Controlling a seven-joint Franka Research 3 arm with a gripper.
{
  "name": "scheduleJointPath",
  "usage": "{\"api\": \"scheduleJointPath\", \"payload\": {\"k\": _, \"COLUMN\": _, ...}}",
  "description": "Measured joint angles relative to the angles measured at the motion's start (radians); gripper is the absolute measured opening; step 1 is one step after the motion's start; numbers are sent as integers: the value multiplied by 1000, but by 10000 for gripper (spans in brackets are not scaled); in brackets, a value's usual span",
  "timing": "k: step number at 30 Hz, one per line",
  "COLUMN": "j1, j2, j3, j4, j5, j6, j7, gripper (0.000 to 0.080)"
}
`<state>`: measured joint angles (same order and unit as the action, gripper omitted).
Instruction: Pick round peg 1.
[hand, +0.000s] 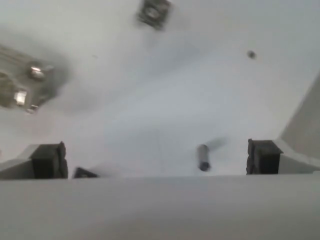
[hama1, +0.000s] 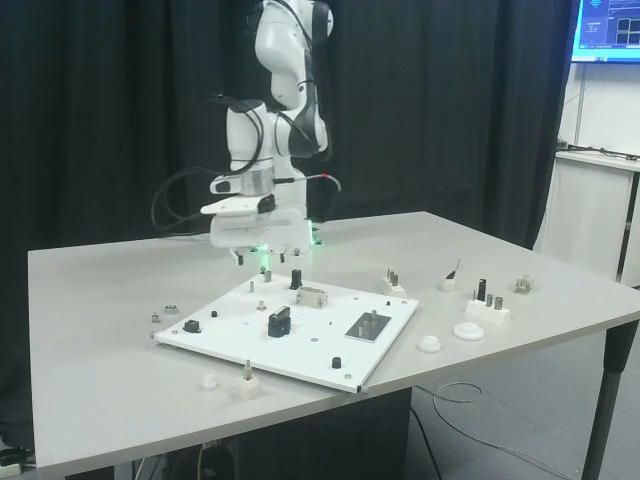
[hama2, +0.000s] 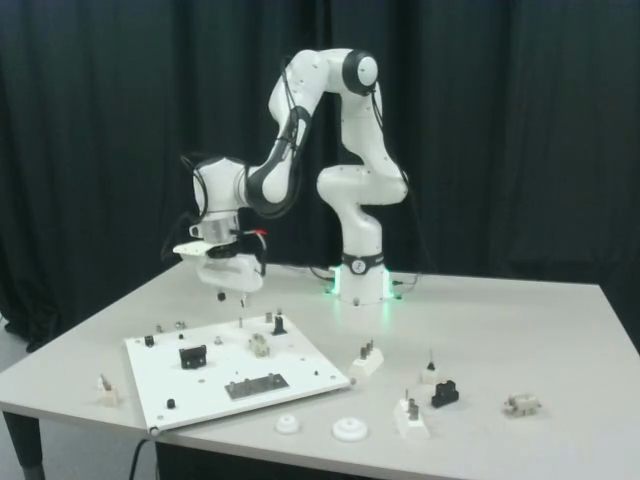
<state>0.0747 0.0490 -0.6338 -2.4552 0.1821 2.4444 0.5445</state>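
Observation:
A small grey round peg stands upright on the white board. In the wrist view it sits between my two black fingertips, much nearer one pad than the other. My gripper is open and holds nothing. From the room cameras the gripper hangs a short way above the far left corner of the board, where thin pegs stand. The second room view shows the gripper above the board's back edge.
On the board are black blocks, a grey metal fitting and a dark plate. A nut and shiny pegs lie near the gripper. White peg holders and discs sit off the board's right.

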Motion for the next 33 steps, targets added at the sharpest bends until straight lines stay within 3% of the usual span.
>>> {"api": "scheduleJointPath", "payload": {"k": 14, "j1": 93, "j2": -24, "j3": 84, "j4": 29, "j5": -3, "j6": 29, "j7": -10, "gripper": 800}}
{"api": "scheduleJointPath", "payload": {"k": 23, "j1": 149, "j2": -28, "j3": 163, "j4": 51, "j5": -37, "j6": 34, "j7": -56, "gripper": 800}}
{"api": "scheduleJointPath", "payload": {"k": 33, "j1": 198, "j2": -27, "j3": 255, "j4": 64, "j5": -39, "j6": 40, "j7": -41, "gripper": 800}}
